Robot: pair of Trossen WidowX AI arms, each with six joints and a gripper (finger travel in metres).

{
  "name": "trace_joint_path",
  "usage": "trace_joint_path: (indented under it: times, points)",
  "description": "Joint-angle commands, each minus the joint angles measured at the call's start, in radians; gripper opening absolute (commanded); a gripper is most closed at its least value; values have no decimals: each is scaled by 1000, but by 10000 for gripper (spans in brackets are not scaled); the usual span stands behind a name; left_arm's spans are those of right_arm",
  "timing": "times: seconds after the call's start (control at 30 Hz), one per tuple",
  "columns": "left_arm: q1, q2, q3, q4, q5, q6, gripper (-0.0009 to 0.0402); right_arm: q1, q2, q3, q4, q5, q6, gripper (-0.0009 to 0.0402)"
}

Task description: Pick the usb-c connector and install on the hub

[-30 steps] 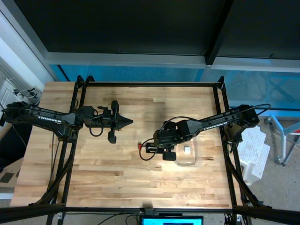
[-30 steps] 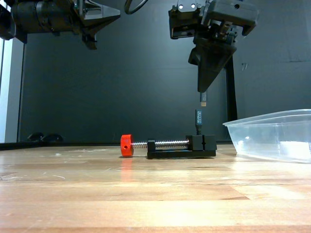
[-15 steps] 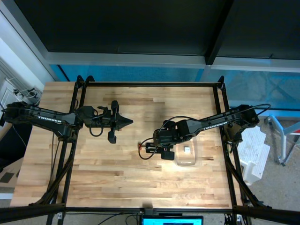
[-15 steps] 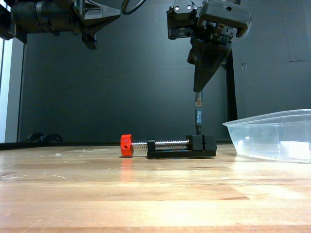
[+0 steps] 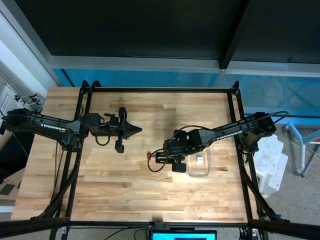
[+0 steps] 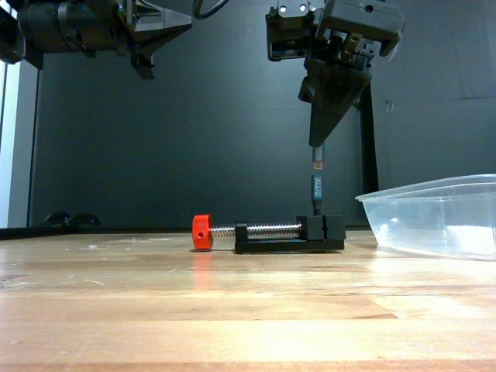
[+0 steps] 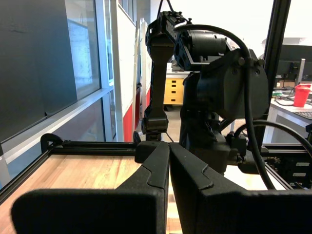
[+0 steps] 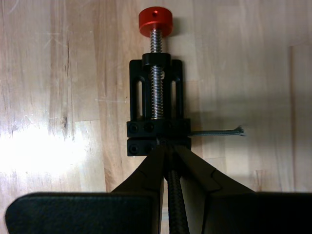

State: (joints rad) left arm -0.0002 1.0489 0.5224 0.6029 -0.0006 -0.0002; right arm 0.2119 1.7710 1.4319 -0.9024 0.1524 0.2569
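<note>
The hub [image 6: 291,232] is a black block with a red knob [image 6: 202,232] and lies on the table; a thin grey stem [image 6: 316,190] stands up from its right end. My right gripper [image 6: 317,143] hangs straight above that stem, shut on the usb-c connector [image 6: 317,159], whose tip pokes out below the fingertips with a small gap to the stem. In the right wrist view the gripper [image 8: 165,146] points at the hub [image 8: 156,109], with a braided cord [image 8: 171,195] running between the fingers. My left gripper [image 5: 137,130] is parked high at the left, shut and empty.
A clear plastic tray [image 5: 206,171] sits just right of the hub with a small white square piece [image 5: 199,159] in it. A thin grey frayed cord [image 8: 217,131] sticks out sideways from the hub. A black frame borders the table.
The right gripper has shifted slightly left with the connector, which now hangs in line above the stem. The left arm has not moved.
</note>
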Motion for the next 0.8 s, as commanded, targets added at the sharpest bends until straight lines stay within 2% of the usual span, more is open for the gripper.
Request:
trace_joint_path:
  times: [0.03,0.7,0.8]
  points:
    - [0,0,0,0,0,0,0,3,4,0,8,-4,0,0]
    - [0,0,0,0,0,0,0,6,4,-1,7,-2,-1,0]
    - [0,0,0,0,0,0,0,6,4,-1,7,11,-3,0]
